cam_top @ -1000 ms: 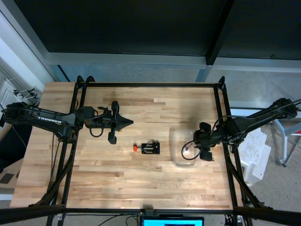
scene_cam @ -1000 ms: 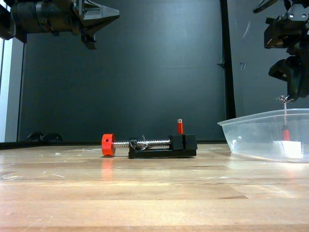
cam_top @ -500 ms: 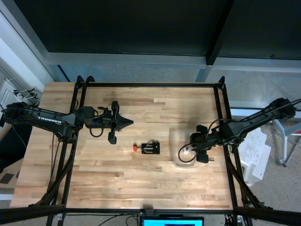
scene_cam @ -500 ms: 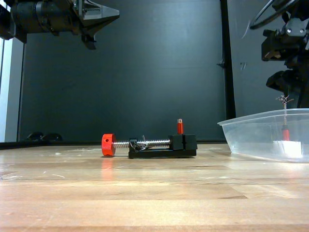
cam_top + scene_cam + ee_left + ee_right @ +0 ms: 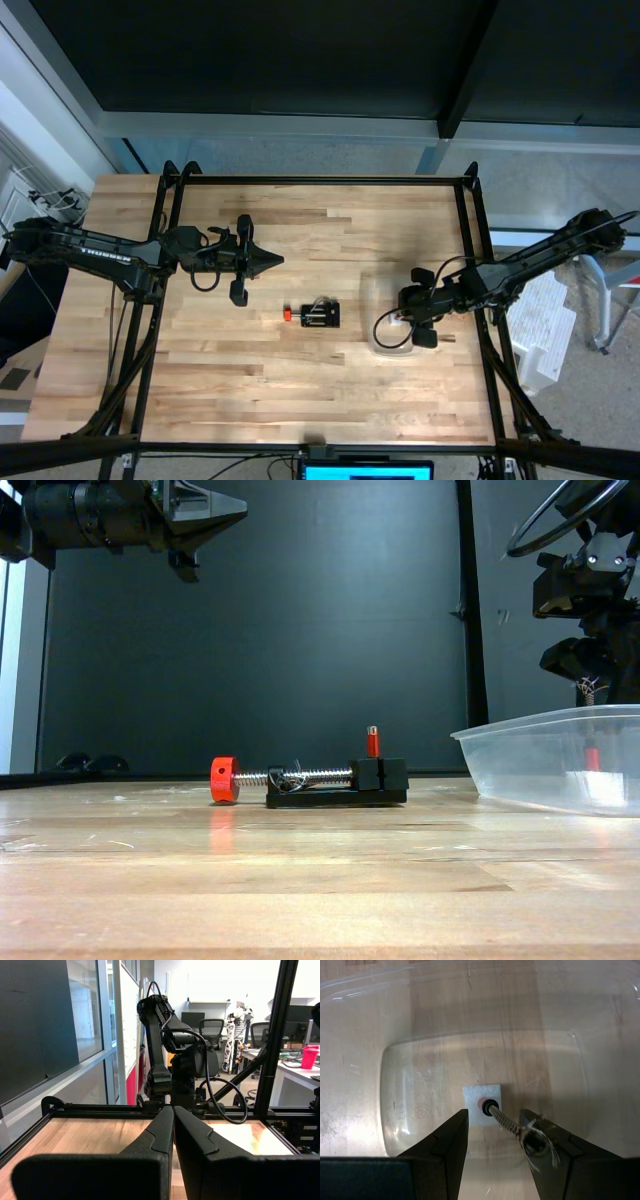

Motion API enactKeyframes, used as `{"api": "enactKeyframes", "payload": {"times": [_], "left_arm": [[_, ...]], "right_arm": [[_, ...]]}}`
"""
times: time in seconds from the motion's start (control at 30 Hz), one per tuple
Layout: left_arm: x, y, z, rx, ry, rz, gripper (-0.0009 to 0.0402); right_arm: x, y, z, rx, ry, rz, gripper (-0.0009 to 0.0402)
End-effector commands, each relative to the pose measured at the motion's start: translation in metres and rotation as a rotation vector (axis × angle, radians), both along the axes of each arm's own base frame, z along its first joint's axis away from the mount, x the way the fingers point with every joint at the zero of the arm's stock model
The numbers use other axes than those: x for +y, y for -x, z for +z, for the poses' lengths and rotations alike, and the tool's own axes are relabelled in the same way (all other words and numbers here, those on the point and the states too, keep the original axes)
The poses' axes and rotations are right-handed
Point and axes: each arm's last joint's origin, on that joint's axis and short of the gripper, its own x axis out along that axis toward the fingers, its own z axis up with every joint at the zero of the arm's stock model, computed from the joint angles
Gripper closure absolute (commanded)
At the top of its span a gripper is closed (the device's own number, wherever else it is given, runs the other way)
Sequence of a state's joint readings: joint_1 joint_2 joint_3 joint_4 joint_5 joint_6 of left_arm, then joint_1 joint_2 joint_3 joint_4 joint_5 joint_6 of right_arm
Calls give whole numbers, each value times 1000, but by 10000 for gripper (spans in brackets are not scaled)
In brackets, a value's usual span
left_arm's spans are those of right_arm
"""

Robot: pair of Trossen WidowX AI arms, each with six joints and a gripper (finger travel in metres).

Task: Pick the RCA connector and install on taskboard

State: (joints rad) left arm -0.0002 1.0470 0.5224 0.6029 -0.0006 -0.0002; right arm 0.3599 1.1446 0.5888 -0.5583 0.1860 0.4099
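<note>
rca connector [image 5: 490,1106] standing in white foam [image 5: 475,1094], clear tray [image 5: 365,1000] | taskboard [image 5: 320,315] black, red stub, lying flat

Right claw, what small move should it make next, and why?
Probably ease down, then close. The right claw hangs open over the clear tray, the connector standing in white foam beneath it, not gripped. The left claw sits shut above the table, away from the board.
</note>
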Motion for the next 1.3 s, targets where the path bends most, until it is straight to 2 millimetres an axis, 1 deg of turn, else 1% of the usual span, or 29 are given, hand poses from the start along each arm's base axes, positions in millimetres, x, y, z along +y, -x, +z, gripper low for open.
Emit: {"api": "enactKeyframes", "payload": {"times": [0.03, 0.4, 0.8, 0.9, 1.3], "left_arm": [[0, 0, 0, 0, 0, 0, 393], [0, 0, 0, -1, 0, 0, 393], [0, 0, 0, 0, 0, 0, 393], [0, 0, 0, -1, 0, 0, 393], [0, 0, 0, 0, 0, 0, 393]], "right_arm": [[1, -3, -2, 4, 1, 3, 254], [2, -9, -11, 24, 13, 7, 254], [2, -14, -15, 33, 19, 5, 254], [1, -14, -15, 33, 20, 5, 263], [1, -14, -16, 37, 24, 13, 318]]}}
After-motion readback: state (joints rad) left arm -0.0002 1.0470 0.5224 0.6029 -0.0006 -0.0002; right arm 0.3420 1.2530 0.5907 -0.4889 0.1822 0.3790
